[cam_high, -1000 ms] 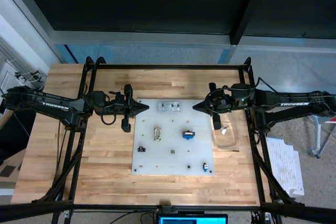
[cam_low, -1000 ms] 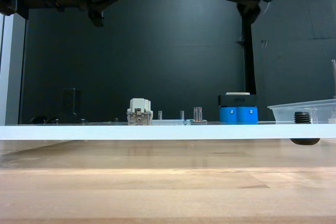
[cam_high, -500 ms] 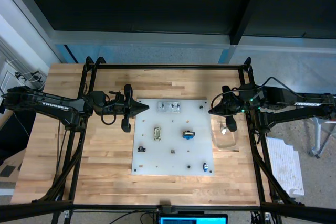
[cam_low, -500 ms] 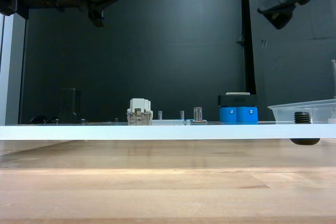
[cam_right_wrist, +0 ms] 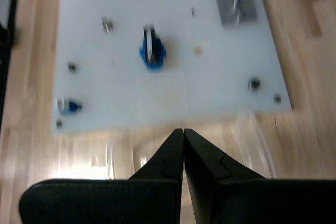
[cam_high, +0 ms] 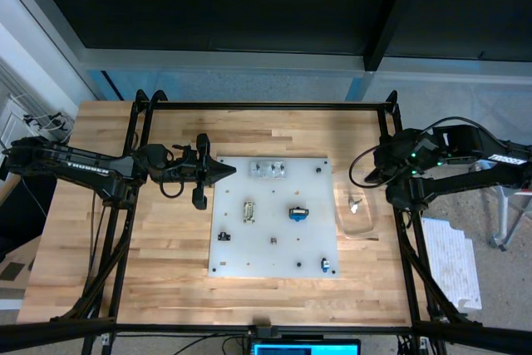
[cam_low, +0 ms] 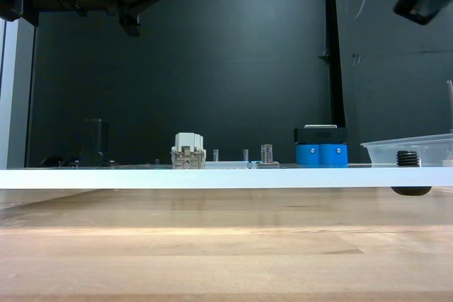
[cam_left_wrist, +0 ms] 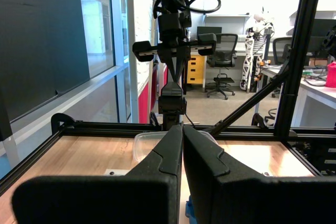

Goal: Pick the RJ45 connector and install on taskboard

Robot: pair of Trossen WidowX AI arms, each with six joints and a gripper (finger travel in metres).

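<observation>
The right arm's black gripper [cam_right_wrist: 182,131] is seen with its two fingers pressed together and nothing held between them. It is held high in the air off the taskboard's right edge and is tilted down towards the tabletop. Below it, just beside that same edge, a small clear plastic tray [cam_high: 371,225] is set on the wooden table [cam_high: 166,272]. The RJ45 connector [cam_high: 355,203], a tiny whitish translucent plug, is seen lying inside this tray, apart from both grippers.

The taskboard [cam_high: 249,248], a flat white square panel, is laid flat on the table between the two arms. Near its middle a blue socket [cam_high: 298,214] is mounted, with a silver-beige rectangular socket [cam_high: 248,211] to that socket's left. A silver plate [cam_high: 268,170] is fixed by the board's far edge and a smaller blue fitting [cam_high: 327,266] by its near right corner.

The left arm's black gripper [cam_high: 227,170] is held level, well above the board's far left corner, pointing inward. Its fingers are likewise closed together on nothing.
</observation>
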